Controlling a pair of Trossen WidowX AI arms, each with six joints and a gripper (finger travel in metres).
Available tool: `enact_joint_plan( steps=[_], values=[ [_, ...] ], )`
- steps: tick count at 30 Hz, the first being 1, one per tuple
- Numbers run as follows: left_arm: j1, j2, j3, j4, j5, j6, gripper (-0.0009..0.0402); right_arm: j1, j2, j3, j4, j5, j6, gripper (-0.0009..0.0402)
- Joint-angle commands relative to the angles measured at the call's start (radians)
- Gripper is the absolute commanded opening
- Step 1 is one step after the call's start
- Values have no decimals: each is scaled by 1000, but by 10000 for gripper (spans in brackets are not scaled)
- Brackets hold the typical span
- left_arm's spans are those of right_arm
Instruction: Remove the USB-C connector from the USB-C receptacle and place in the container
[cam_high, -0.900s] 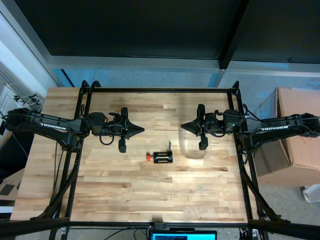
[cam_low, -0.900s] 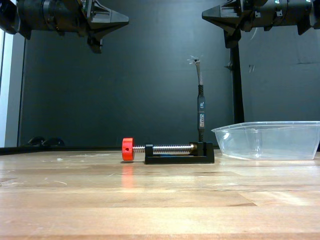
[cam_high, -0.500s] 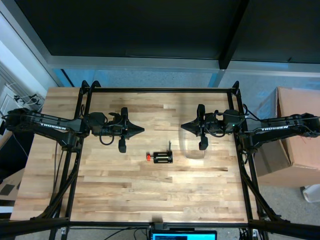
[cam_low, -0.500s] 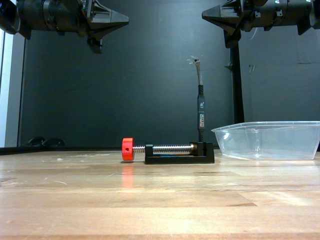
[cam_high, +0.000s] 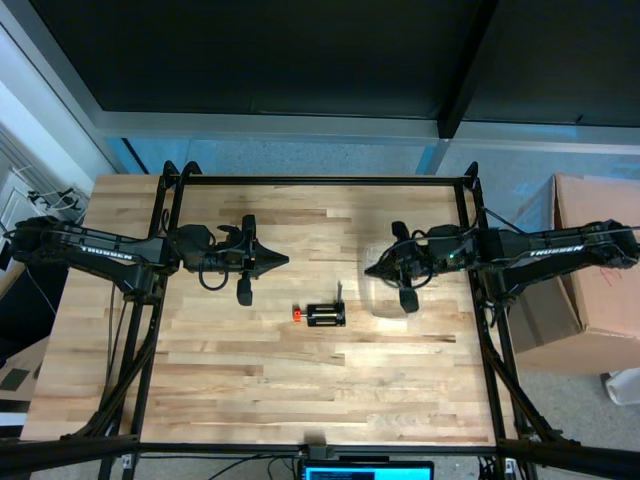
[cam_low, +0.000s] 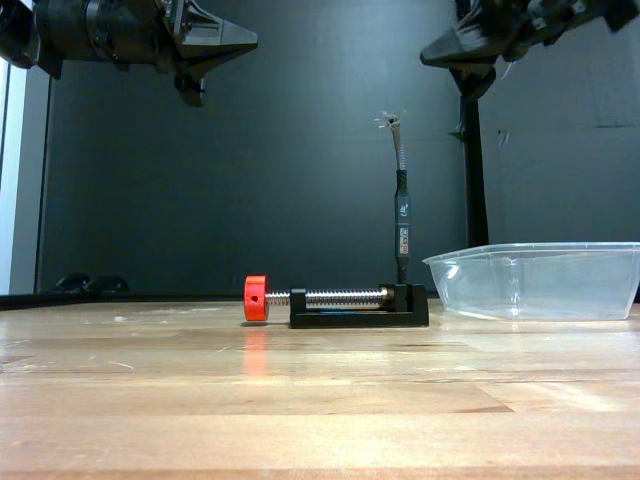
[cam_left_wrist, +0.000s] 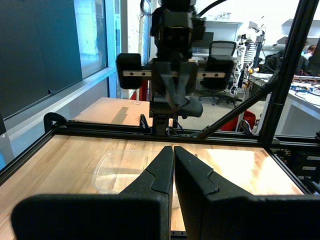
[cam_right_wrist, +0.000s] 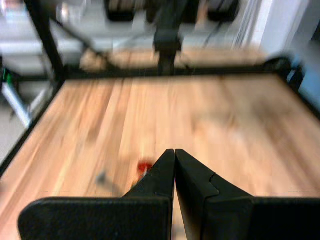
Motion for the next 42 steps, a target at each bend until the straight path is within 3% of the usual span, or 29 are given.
enact_joint_plan(
  steps=[1, 9, 15, 22, 42],
  values=[
    [0, 0, 0, 0, 0, 0, 0, 42, 58, 114, -204, 3, 8, 0],
    [0, 0, 0, 0, 0, 0, 0, 92, 270, 401, -621, 53, 15, 21],
    [0, 0, 0, 0, 0, 0, 0, 99, 412, 554, -762, 53, 36, 102],
    [0, 0, 0, 0, 0, 0, 0, 103, 505, 628, -785, 53, 45, 182],
    [0, 0, 0, 0, 0, 0, 0, 126, 694, 626, -737, 56, 77, 188]
  ],
)
